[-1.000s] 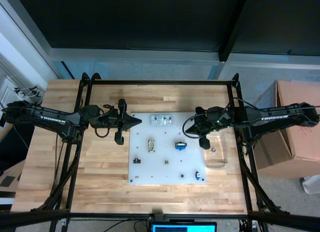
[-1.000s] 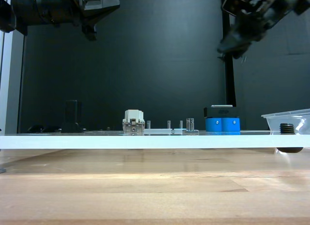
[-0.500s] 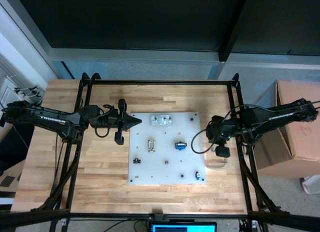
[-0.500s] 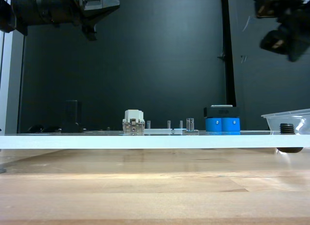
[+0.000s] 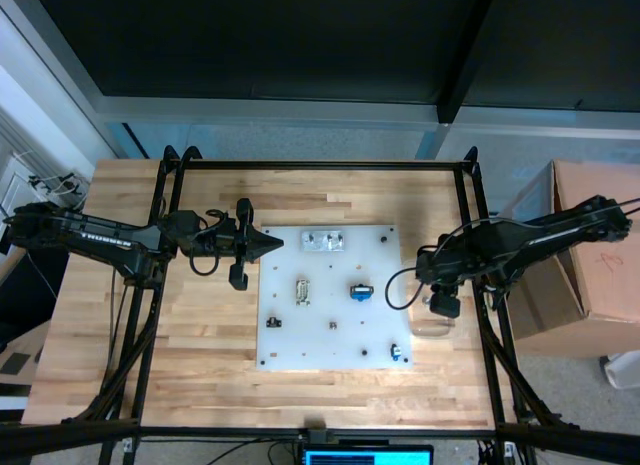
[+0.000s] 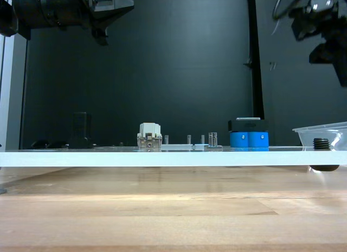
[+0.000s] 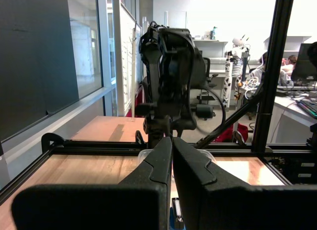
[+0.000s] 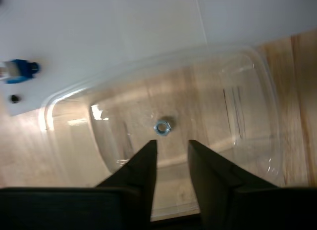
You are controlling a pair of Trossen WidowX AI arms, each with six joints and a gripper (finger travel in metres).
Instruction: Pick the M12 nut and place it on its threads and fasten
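our right gripper (image 8: 172,143) hangs above the tray (image 8: 257,81), pointing down into it, its fingers apart by a modest gap and holding nothing. the nut (image 8: 162,126) lies flat and free on the tray floor near the tray's middle, just ahead of the fingertips and a little off the gap's centre line.

the step in hand, as we judge it, is the pick. to do it well we should first shift until the nut sits squarely between the fingers. then we come straight down, keeping clear of the tray wall. the nut is thin, so the tips need to reach almost to the floor before closing. we would close across two flats, gently, or it may skid on the slick plastic. keeping it level in the grip should help it start on the threads later.

the stud (image 6: 321,144) stands bare on the board (image 5: 300,335), outside the tray near its near corner, ribs showing. our left gripper (image 7: 171,141) sits high, well apart from the tray across the board, fingers pressed together on nothing.
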